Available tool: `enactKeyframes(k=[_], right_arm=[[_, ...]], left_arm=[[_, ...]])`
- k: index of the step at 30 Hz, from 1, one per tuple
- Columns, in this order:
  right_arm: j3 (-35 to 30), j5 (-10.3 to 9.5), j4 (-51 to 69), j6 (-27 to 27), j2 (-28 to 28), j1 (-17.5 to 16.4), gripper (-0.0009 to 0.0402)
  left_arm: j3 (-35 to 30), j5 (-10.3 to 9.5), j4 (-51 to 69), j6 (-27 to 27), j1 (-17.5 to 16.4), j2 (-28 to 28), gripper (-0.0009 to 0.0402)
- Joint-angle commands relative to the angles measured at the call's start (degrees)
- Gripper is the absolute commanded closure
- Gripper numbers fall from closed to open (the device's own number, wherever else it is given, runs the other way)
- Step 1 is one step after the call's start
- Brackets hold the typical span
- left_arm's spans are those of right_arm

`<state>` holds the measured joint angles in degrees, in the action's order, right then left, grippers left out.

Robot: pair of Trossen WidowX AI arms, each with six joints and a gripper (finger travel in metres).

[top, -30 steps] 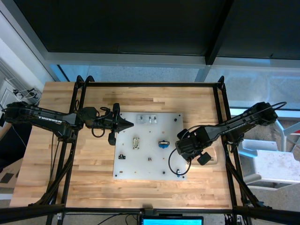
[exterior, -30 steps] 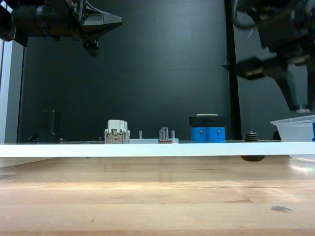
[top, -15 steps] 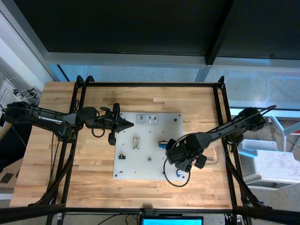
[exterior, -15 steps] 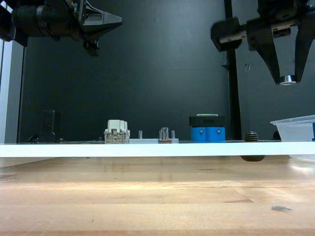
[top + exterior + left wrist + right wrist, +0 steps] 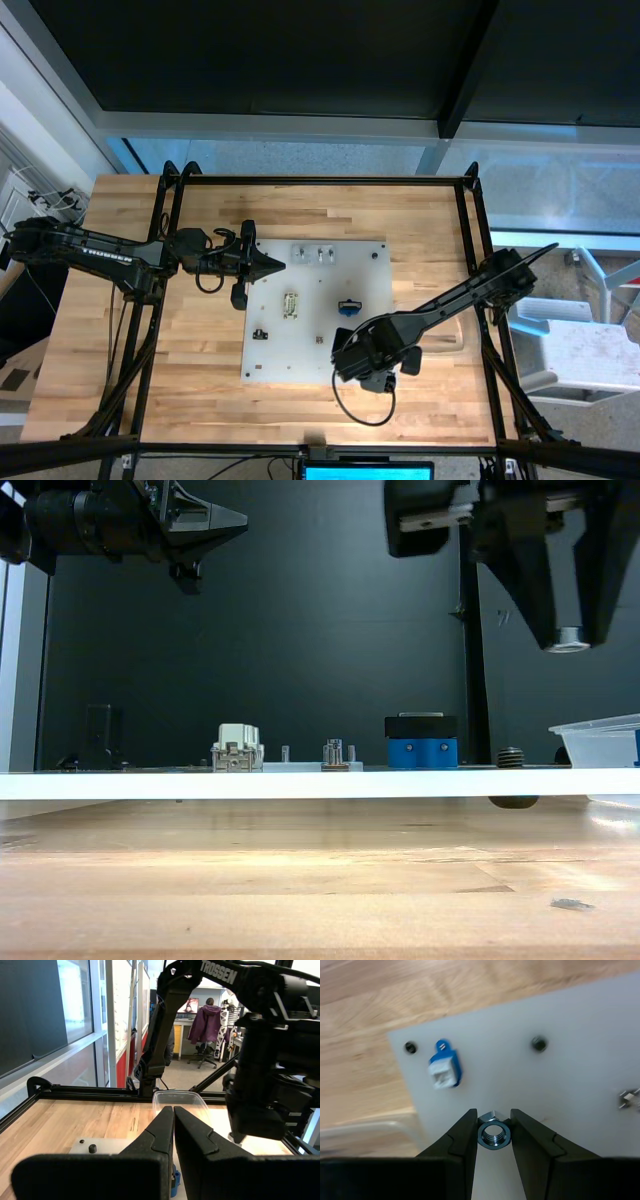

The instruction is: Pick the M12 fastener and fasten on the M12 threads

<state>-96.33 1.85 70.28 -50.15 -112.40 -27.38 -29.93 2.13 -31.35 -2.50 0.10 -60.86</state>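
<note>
**Transfer stage of the M12 fastening task.** Nearest the viewer, the wooden desk (image 5: 200, 400) carries the white board (image 5: 300, 345). Close to the board's near right edge stands the black ribbed stud (image 5: 511, 757). Its ribs are bare in the low view, so nothing is threaded on it. In the high view it is hidden beneath the right arm.

High above that part of the board hangs the right gripper (image 5: 568, 630), pointing straight down. Its fingers are clamped on the flanks of the silver nut (image 5: 494, 1136). The nut is held flat with its bore vertical, well clear of the board. In the right wrist view the stud appears ahead of the nut and off to one side, not beneath it. A small blue-and-white part (image 5: 444, 1067) lies nearer the board's edge.

Beside the board's right edge sits the clear tray (image 5: 600, 742); whether it holds anything cannot be told. Farther back, over the board's far left edge, the left gripper (image 5: 272, 265) is poised in the air, well apart from the work. Its fingers are pressed together on nothing.

**Step in hand (judged).** The pick appears complete and the carry to the stud is under way.

**Next move (judged).**
- Shift the nut sideways until its bore is centred over the stud.
- Lower it square onto the top rib.
- Turn the wrist to catch the thread.

An off-centre or tilted descent would likely cross-thread the nut or knock it from the grip.
</note>
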Motion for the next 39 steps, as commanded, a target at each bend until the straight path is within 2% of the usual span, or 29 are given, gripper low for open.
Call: enactKeyframes(k=[1, 9, 15, 39], right_arm=[[-3.56, 0.07, 0.57, -1.95, -2.62, -0.26, 0.0364], [-8.33, 0.22, 1.57, -5.97, -7.52, -0.83, 0.0364], [-10.08, 0.17, 1.29, -6.16, -10.08, -1.42, 0.0364], [-9.07, 0.09, -3.23, -6.58, -12.66, -1.22, 0.0364]], left_arm=[[-0.02, 0.02, -0.02, 0.02, -0.02, 0.00, 0.0393], [-0.02, 0.02, 0.00, 0.02, -0.02, 0.00, 0.0393], [-0.02, 0.02, 0.00, 0.02, -0.02, 0.00, 0.0393], [-0.02, 0.02, 0.00, 0.02, -0.02, 0.00, 0.0393]])
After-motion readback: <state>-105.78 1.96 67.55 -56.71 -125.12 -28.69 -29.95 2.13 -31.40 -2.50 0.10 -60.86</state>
